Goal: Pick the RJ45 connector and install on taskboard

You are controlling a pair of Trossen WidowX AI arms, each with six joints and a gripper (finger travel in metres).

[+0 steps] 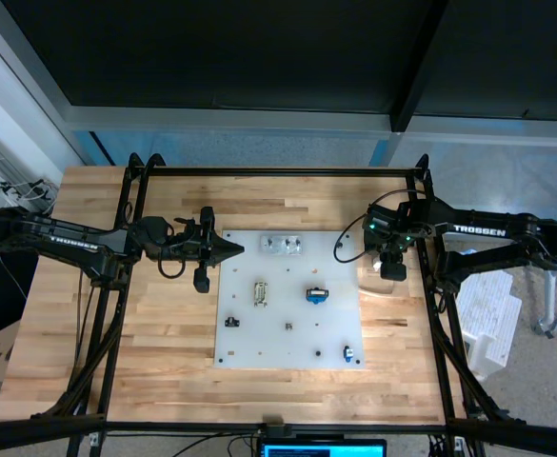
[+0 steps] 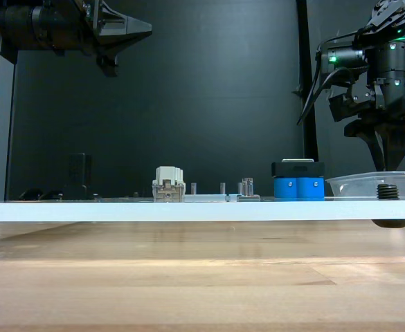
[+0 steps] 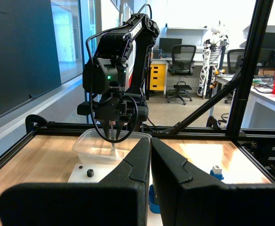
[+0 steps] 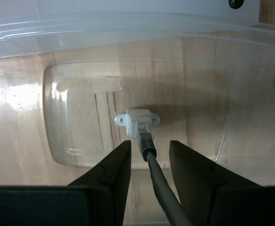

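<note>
RJ45 connector (image 4: pixel 137 120): small white flanged plastic body with a black cable (image 4: pixel 158 181) plugged into it. It lies flat on the floor of the clear shallow plastic tray (image 1: pixel 366 283). It is not on the board yet.

The tray sits on the wooden tabletop (image 1: pixel 116 314), just off the 3 o'clock edge of the large flat white square taskboard (image 1: pixel 268 345), slightly toward 2 o'clock. I can't tell whether the tray touches the board.

Right gripper (image 4: pixel 150 146): points straight down into the tray. Its fingers are spread, one on each side of the cable, and there is a visible gap on both sides. It grips nothing. The connector body is just ahead of the fingertips.

Left gripper (image 1: pixel 232 249): held high above the board's 10 o'clock corner. It is level and points toward 3 o'clock. Its fingers are pressed together with only a thin slit between them, and they hold nothing.

Board fittings, high view:
- silvery metal block (image 1: pixel 283 246) at the 12 o'clock edge
- beige upright fitting (image 1: pixel 259 293) just off centre toward 9 o'clock
- blue block with black top (image 1: pixel 316 295) just off centre toward 3 o'clock
- second small blue fitting (image 1: pixel 350 356) at the 5 o'clock corner
- small black fitting (image 1: pixel 232 323) near the 8 o'clock edge
</note>
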